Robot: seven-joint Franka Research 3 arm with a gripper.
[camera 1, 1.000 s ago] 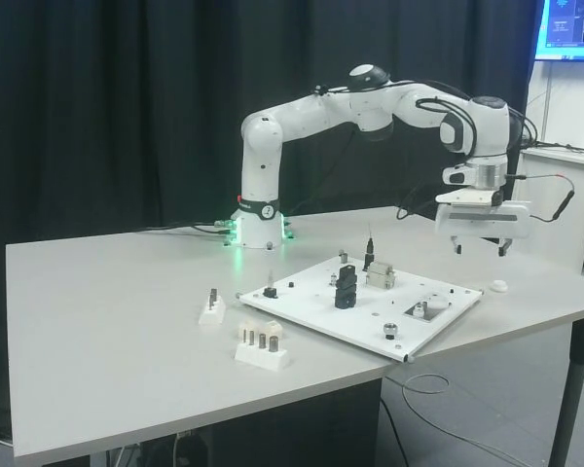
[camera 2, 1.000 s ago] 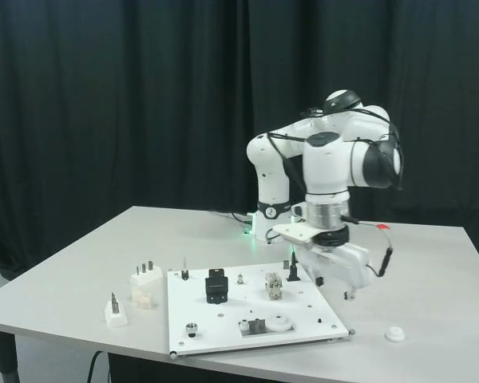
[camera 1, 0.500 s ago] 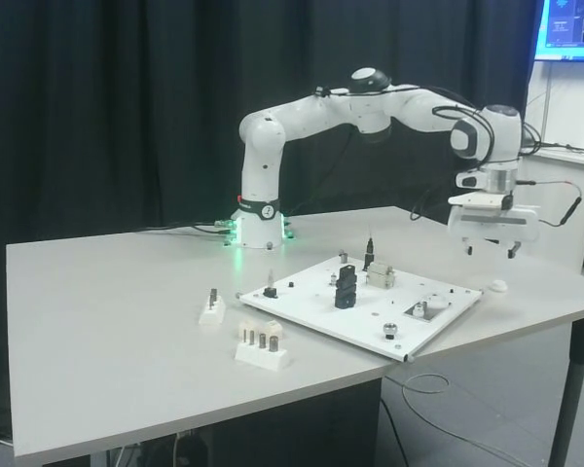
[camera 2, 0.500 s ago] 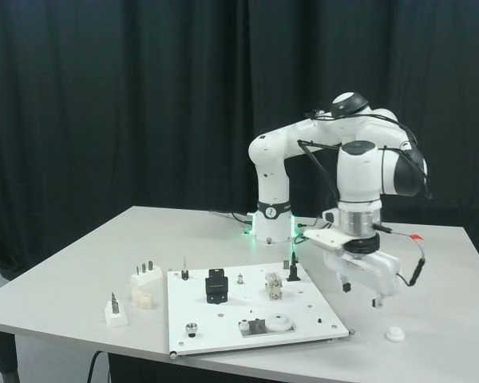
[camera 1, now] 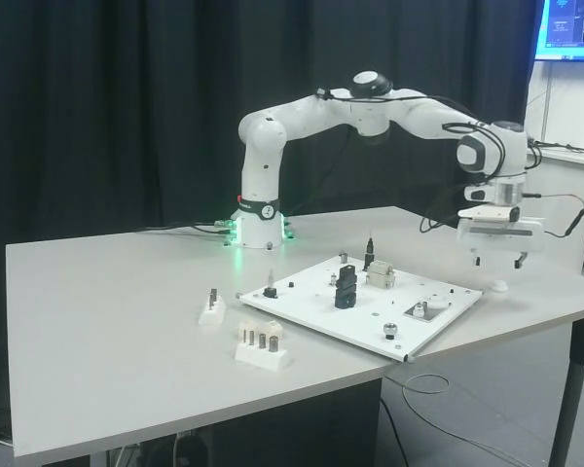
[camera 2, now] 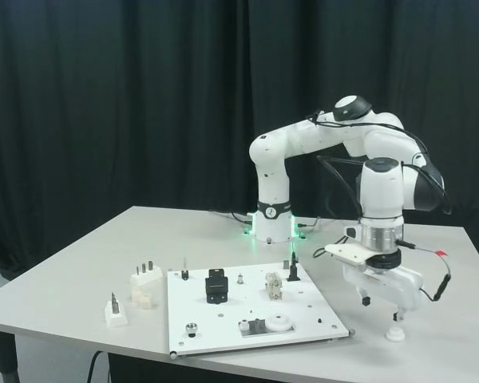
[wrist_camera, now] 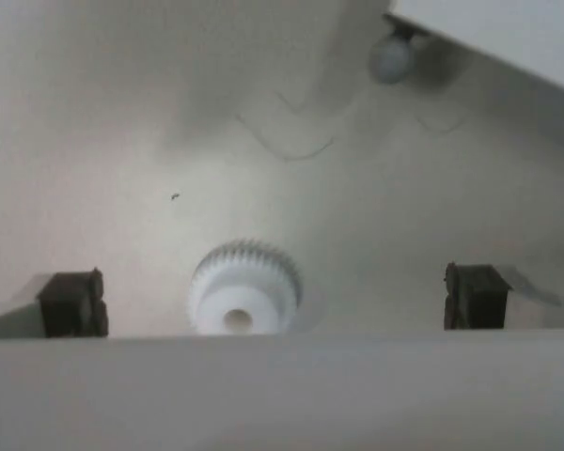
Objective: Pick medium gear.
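A white toothed gear (wrist_camera: 244, 299) with a centre hole lies flat on the grey table, off the white board. In the room views the gear (camera 1: 498, 286) (camera 2: 395, 333) sits beyond the board's corner, close to the table's edge. My gripper (wrist_camera: 274, 301) hangs a little above it and is open, with black fingertips (wrist_camera: 72, 303) wide apart on either side. The gear lies between them, nearer one finger than the other, and nothing is held. From the room cameras the gripper (camera 1: 498, 261) (camera 2: 381, 307) is directly over the gear.
The white assembly board (camera 1: 316, 313) (camera 2: 223, 327) carries black and metal parts and another white gear (camera 2: 279, 322). Its corner (wrist_camera: 489, 33) reaches into the wrist view. Two small white peg blocks (camera 1: 263, 348) (camera 1: 212, 309) stand beside the board.
The arm swung away from over the board's edge, out across the table to the loose gear, and came down lower. The fingers stayed open.
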